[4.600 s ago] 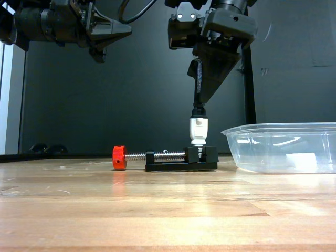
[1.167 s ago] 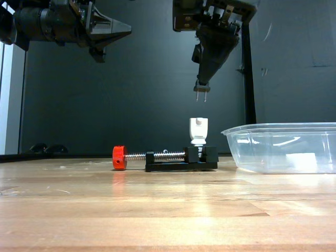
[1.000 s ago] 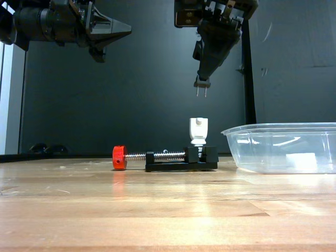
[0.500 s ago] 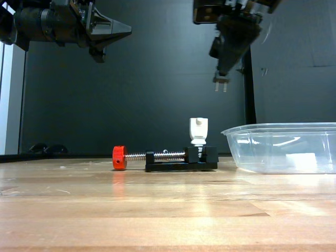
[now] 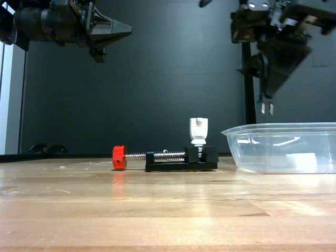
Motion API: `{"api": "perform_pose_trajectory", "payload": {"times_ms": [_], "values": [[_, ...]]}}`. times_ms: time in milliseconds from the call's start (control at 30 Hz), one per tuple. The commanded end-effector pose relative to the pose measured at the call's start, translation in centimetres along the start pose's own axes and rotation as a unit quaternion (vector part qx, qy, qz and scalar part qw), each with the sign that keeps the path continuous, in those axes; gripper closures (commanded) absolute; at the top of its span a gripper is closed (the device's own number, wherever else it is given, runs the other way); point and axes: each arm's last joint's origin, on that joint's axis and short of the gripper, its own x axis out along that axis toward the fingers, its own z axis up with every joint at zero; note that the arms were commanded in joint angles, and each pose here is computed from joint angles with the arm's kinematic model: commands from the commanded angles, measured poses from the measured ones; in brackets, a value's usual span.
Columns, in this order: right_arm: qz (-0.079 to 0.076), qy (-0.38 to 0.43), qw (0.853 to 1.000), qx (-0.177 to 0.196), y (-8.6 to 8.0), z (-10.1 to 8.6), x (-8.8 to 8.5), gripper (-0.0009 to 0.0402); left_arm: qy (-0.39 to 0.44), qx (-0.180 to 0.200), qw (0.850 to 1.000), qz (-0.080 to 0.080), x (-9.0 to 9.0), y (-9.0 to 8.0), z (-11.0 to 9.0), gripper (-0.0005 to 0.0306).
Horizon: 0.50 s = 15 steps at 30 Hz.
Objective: Remove the power plug from the receptacle and place in the container
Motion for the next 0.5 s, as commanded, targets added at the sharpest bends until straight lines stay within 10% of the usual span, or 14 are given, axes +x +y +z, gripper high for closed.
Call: {"api": "perform_pose_trajectory", "payload": {"times_ms": [33,500], "values": [[-0.001,0.004,1.0,-0.004,0.0,-1.0,0.6,0.0393,0.0,0.0,1.0,0.0,0.0,0.0,0.0,0.03],[-0.002,-0.025,1.0,-0.002,0.4,-3.2,3.4,0.0344,0.0,0.0,1.0,0.0,0.0,0.0,0.0,0.03]]}}
